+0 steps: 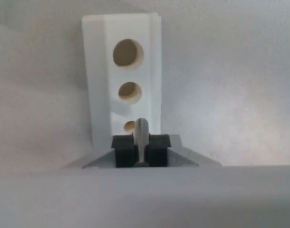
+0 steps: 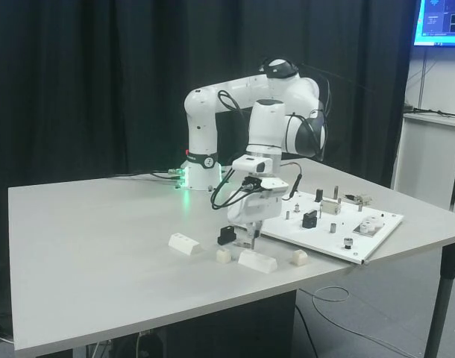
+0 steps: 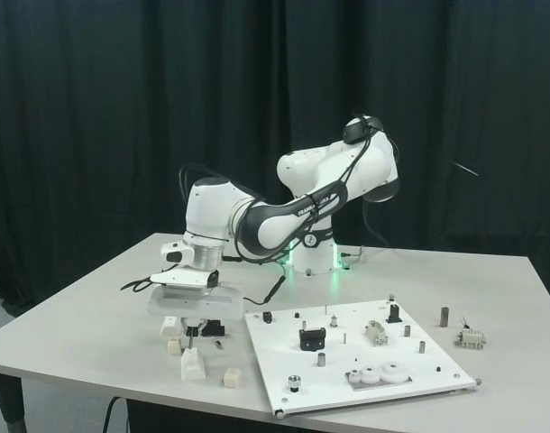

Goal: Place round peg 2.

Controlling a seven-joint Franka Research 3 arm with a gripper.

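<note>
We see the gripper (image 1: 140,148) with its fingers clamped on the round peg (image 1: 141,140), held directly above the white holed block (image 1: 122,71), over its smallest hole (image 1: 129,126).

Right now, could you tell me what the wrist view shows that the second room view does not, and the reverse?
Only the wrist view shows the three round holes in the top of the white block and the black fingers clamped on the grey round peg, which stands by the smallest hole. Only the second room view shows the white arm, the white board of parts and the grey table. Both show the gripper over that block.
</note>
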